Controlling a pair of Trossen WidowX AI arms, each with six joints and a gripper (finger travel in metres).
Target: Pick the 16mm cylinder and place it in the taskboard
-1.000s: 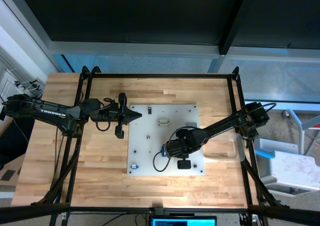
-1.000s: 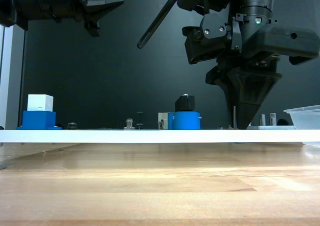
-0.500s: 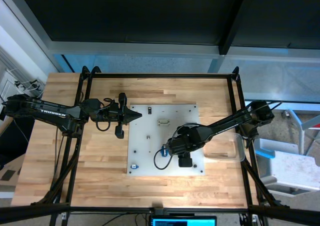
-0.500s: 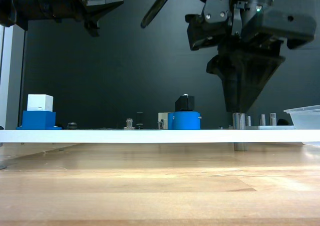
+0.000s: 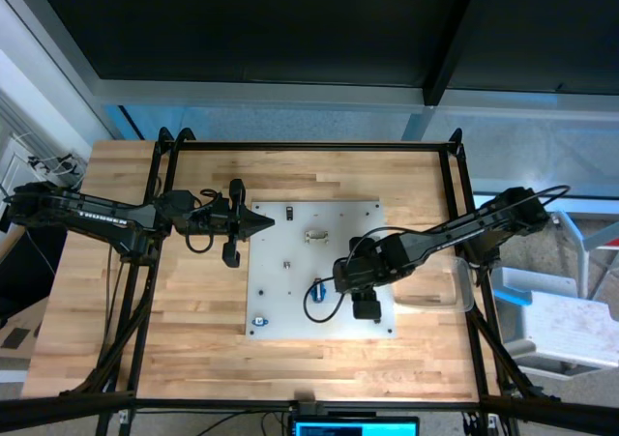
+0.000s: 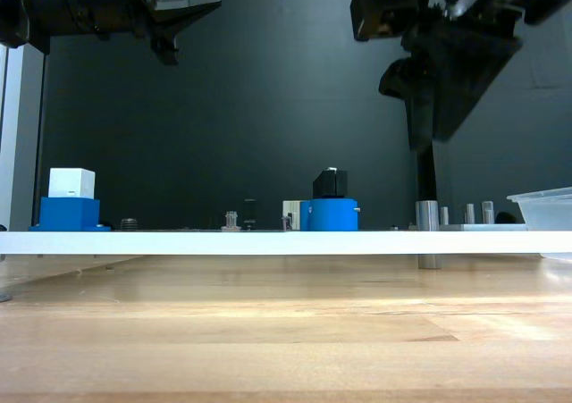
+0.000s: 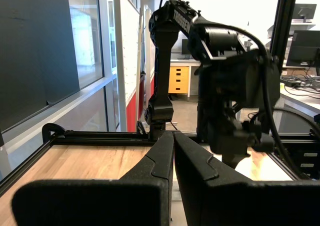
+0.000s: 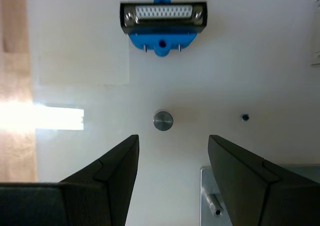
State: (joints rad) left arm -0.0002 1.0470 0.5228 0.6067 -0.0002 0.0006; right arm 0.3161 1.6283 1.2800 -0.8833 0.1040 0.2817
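The 16mm cylinder [image 6: 427, 215] stands upright in a hole of the white taskboard [image 6: 179, 241], its lower end poking out under the plate. From above it shows as a round metal face [image 8: 163, 121] on the taskboard [image 8: 250, 60]. My right gripper [image 6: 427, 139] hangs straight above it, clear of it, and is open [image 8: 172, 141] with nothing held. In the high view the right gripper [image 5: 345, 277] is over the taskboard [image 5: 290, 301] near its right front. My left gripper [image 5: 266, 221] is parked high at the board's left edge, shut and empty [image 7: 173, 136].
A clear plastic tray [image 5: 435, 286] sits just right of the board. On the board stand a blue knob [image 6: 332, 214], a blue block with a white cube [image 6: 70, 202], small metal pegs [image 6: 477, 212] and a D-sub connector [image 8: 163, 18]. A grey block [image 8: 260, 196] lies near the cylinder.
The right gripper has let go of the cylinder and risen straight up, leaving it standing in the board. The left arm has not moved.
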